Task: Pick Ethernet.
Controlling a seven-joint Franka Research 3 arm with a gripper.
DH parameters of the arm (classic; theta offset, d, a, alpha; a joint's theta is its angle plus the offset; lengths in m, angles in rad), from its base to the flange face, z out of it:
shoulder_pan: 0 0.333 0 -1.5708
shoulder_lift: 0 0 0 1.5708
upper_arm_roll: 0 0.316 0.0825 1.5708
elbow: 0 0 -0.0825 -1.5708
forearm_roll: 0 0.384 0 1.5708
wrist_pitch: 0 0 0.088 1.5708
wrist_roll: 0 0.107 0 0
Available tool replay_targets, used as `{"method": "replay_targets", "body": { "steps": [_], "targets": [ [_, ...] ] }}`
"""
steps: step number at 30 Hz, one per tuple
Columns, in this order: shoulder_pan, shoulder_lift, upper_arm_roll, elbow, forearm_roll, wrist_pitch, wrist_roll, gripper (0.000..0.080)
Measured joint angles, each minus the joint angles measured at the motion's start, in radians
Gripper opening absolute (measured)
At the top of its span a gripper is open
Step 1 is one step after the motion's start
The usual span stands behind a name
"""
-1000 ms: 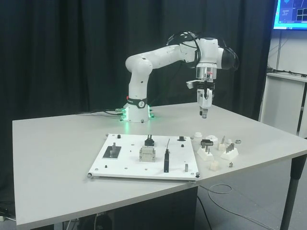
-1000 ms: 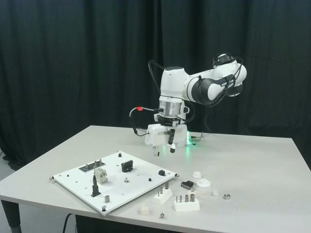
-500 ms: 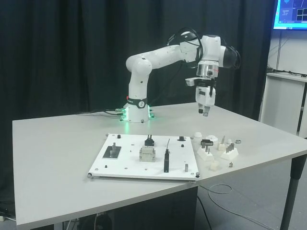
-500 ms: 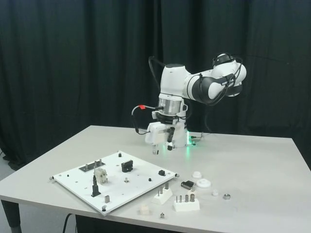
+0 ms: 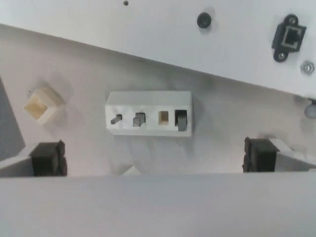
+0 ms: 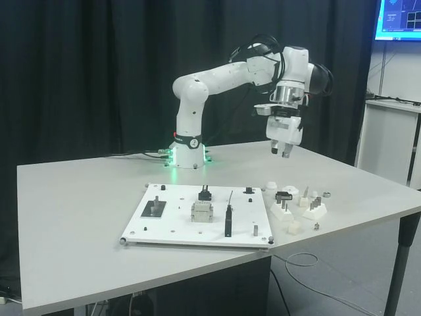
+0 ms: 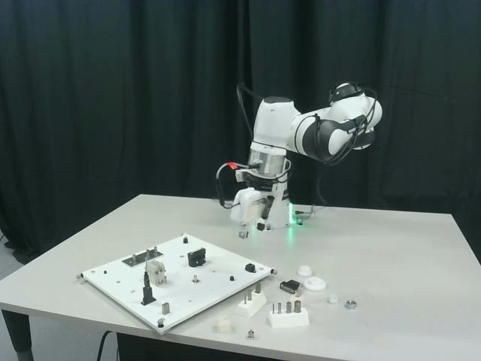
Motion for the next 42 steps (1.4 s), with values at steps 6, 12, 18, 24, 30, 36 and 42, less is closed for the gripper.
{"method": "replay_targets", "body": {
  "steps": [6,12,18,24,30,36,42],
  "targets": [
    [0.001,0.000,0.001,0.007,-0.017,0.006,-0.075,0.0800],
    [0.002,0.000,0.002,0.012,-0.020,0.008,-0.208,0.0800],
    [0.002,0.000,0.003,0.013,-0.020,0.013,-0.372,0.0800],
    [0.002,0.000,0.005,0.013,-0.020,0.016,-0.483,0.0800],
    [0.002,0.000,0.009,0.017,-0.024,0.021,-0.546,0.0800],
    [0.002,0.000,0.017,0.032,-0.027,0.022,-0.556,0.0800],
    [0.002,-0.008,0.029,0.056,-0.027,0.022,-0.556,0.0800]
  ]
}}
